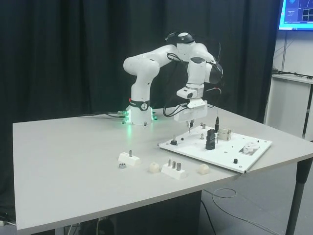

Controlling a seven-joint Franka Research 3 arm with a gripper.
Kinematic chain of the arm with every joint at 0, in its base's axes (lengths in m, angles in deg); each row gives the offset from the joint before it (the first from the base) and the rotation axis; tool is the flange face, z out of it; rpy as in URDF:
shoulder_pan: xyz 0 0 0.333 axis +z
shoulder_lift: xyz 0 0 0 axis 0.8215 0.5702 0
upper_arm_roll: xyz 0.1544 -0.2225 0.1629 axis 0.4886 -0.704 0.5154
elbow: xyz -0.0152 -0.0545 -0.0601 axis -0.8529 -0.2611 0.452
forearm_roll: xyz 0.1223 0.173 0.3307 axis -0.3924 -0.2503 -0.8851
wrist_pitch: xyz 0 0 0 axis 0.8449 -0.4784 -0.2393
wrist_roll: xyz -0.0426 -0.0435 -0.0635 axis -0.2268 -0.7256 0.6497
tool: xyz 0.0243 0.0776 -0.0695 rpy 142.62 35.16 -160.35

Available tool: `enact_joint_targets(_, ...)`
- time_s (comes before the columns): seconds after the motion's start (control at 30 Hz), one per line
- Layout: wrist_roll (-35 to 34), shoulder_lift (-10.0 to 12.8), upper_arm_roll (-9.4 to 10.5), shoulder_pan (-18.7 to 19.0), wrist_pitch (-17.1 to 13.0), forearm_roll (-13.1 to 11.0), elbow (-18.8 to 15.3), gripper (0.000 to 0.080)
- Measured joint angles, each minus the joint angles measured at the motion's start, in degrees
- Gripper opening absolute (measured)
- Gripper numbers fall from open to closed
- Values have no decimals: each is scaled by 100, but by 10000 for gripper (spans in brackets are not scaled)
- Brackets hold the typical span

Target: Insert round peg 1.

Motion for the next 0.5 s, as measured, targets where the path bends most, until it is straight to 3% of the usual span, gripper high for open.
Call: enact_joint_targets(0.5,-402,0,163,217,-246,-16,-25,16)
